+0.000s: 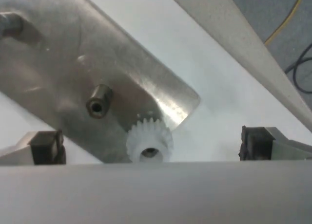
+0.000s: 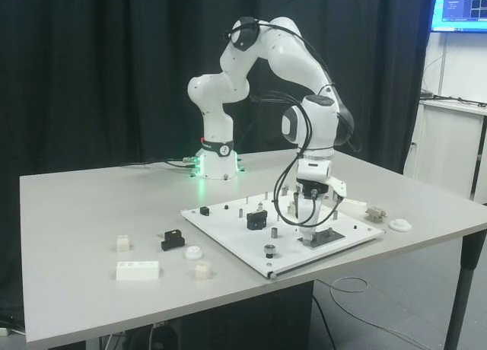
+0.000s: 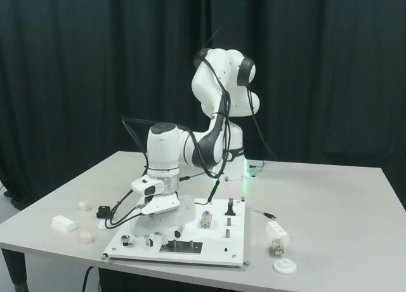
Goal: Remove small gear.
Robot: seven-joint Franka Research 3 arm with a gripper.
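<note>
Small gear sits on its post at the corner of the metal plate, on the white board. End effector spread wide, fingers either side of the gear, not touching.

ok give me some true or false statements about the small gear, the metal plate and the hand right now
1. The small gear sits on the metal plate. True.
2. The hand is shut on the gear. False: its fingers stand open, one on each side, not touching it.
3. The gear is black. False: it is white.
4. A bare peg stands on the plate beside the gear. True.
5. The plate lies on the white board. True.
</note>
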